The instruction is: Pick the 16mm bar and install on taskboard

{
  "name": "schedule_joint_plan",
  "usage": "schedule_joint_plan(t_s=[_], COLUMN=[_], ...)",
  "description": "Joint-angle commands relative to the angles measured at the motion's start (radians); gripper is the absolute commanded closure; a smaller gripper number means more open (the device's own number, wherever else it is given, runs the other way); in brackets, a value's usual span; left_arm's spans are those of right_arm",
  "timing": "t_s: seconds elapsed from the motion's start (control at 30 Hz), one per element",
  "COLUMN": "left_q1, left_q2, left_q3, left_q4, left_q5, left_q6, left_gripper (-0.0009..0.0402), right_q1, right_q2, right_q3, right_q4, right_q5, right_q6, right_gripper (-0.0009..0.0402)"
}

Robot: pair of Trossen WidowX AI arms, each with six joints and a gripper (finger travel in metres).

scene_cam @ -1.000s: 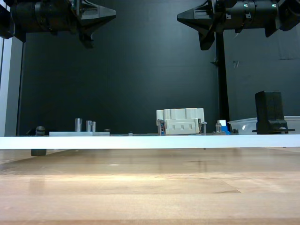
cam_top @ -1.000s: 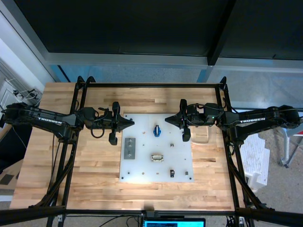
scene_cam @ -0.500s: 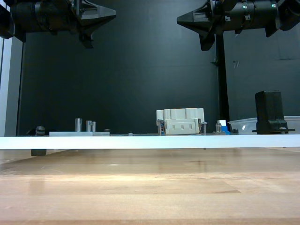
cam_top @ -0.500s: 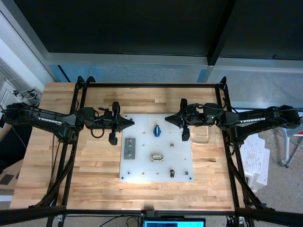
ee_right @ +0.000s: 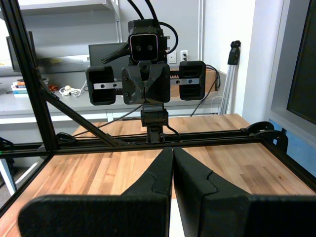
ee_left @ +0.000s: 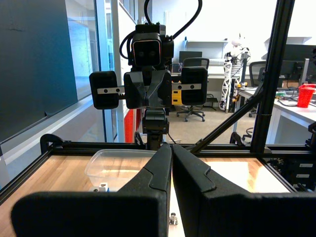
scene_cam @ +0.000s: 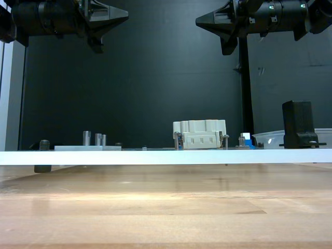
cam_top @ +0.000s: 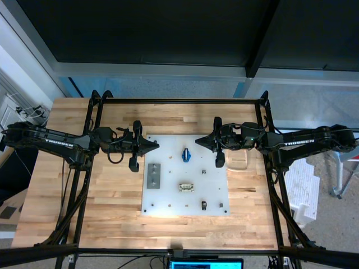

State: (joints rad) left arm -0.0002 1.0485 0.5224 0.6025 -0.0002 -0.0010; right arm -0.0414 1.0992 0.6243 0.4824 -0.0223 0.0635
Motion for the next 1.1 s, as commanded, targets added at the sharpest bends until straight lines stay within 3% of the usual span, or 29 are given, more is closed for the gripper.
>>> schedule_joint_plan(t_s=[0.03, 1.1], left_q1=[0.0, 0.0], left_q2=[0.0, 0.0], left_q3=[0.0, 0.0], left_q4=[0.0, 0.0], left_q5=[0.0, 0.0], left_q6=[0.0, 0.0], left_gripper=[0.0393, 0.0393], right_q1=[0.001, 0.003], right_q2=[0.0, 0.0], right_q3=[0.001, 0.001], right_q4=[0.0, 0.002], right_q5=[-0.001, -0.005], right_q6=[-0.007, -0.02], right_gripper=[0.0393, 0.0393])
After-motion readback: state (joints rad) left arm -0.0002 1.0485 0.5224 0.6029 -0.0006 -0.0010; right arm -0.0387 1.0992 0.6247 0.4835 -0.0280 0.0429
